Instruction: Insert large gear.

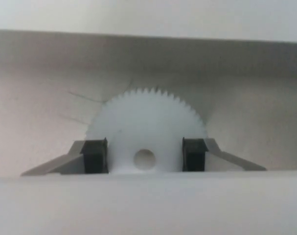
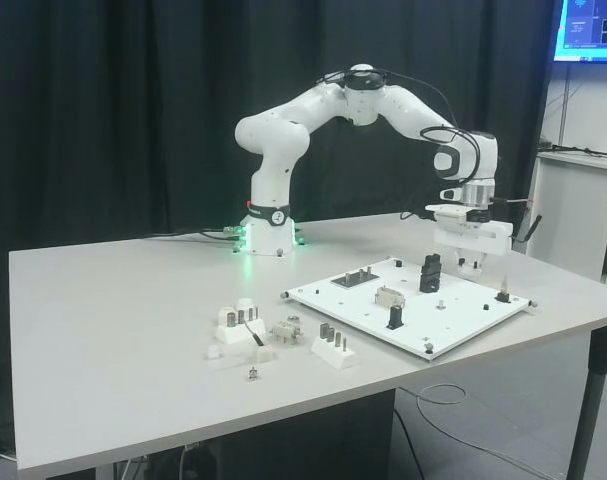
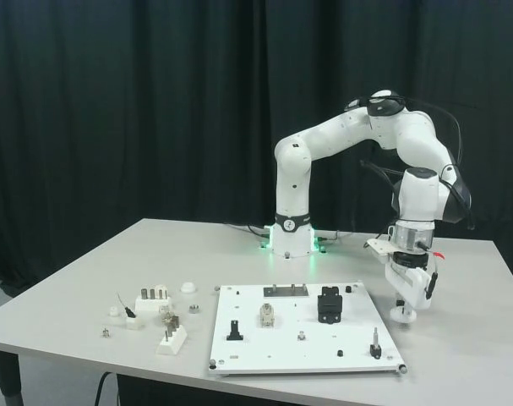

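The large gear (image 1: pixel 146 122) is white, toothed, with a round hole in its middle. It lies flat on the grey table, to the right of the white assembly board (image 3: pixel 307 355). My gripper (image 1: pixel 145 159) is down over it, and its black pads (image 1: pixel 95 155) press on both sides of the raised hub. In the second room view the gear (image 3: pixel 402 315) shows as a small white disc under the gripper (image 3: pixel 406 298). The first room view has the gripper (image 2: pixel 470 262) low at the table beyond the board (image 2: pixel 463 312); the gear itself is hard to make out there.
A black block (image 2: pixel 430 272) and several small fixtures and pegs stand on the board. White part holders (image 3: pixel 155 303) and small loose parts sit on the table left of the board. The arm's base (image 3: pixel 293 237) is at the back. The table's right edge is near the gripper.
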